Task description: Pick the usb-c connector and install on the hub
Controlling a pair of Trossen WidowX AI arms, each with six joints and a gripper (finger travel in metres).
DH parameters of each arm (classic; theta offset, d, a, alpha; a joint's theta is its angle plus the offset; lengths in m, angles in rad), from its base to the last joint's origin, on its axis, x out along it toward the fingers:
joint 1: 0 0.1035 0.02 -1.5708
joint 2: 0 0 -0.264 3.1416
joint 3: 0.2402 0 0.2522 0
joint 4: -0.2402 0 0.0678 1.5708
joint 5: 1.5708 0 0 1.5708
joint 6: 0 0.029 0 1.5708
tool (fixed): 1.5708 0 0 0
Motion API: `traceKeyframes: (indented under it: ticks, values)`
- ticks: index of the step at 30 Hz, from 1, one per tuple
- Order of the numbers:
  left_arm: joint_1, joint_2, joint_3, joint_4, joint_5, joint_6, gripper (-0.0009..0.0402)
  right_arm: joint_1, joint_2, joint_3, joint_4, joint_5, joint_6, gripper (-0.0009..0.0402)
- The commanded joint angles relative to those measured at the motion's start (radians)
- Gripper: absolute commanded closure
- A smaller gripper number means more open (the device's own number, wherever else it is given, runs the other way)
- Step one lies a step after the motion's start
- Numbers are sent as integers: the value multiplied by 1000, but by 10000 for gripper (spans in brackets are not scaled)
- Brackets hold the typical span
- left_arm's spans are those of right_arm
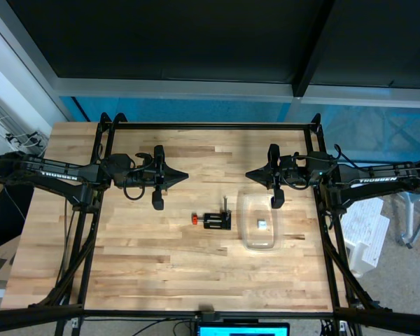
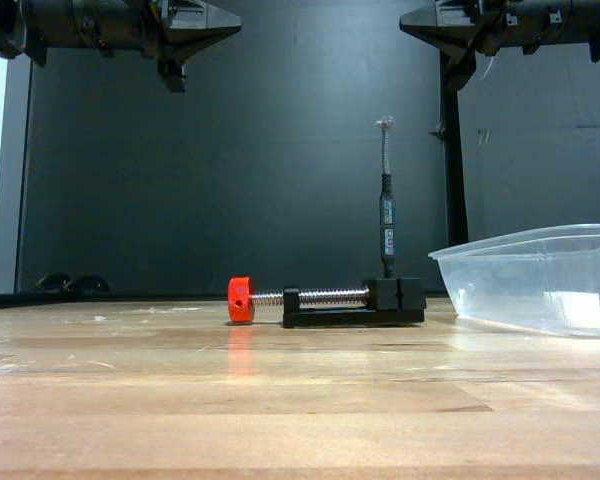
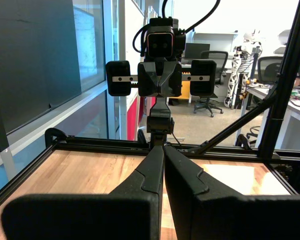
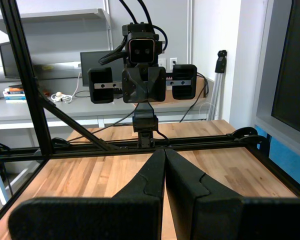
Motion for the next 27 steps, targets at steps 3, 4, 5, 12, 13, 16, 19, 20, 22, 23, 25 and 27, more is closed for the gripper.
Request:
traceKeyframes:
  ticks: [3,4,5,12,13,16,19,20,22,23,25,27]
  values:
    - [0,0,0,0,0,0,393,1,0,0,4,-2,0,393]
    - [0,0,0,0,0,0,393,1,0,0,4,-2,0,393]
    - [0,0,0,0,0,0,393,1,0,0,4,-2,0,393]
    - [0,0,0,0,0,0,393,2,0,0,2,0,0,393]
    - [0,0,0,0,0,0,393,2,0,0,0,0,-1,393]
    - [0,0,0,0,0,0,393,2,0,0,-8,0,-1,393]
    - [0,0,0,0,0,0,393,2,0,0,-9,0,-1,393]
    - [0,0,0,0,0,0,393,2,0,0,-9,0,-1,393]
    - [0,0,0,0,0,0,393,2,0,0,-9,0,-1,393]
    - [0,0,0,0,0,0,393,2,0,0,-8,0,-1,393]
    - [0,0,0,0,0,0,393,2,0,0,-8,0,-1,393]
    - [0,0,0,0,0,0,393,2,0,0,-9,0,-1,393]
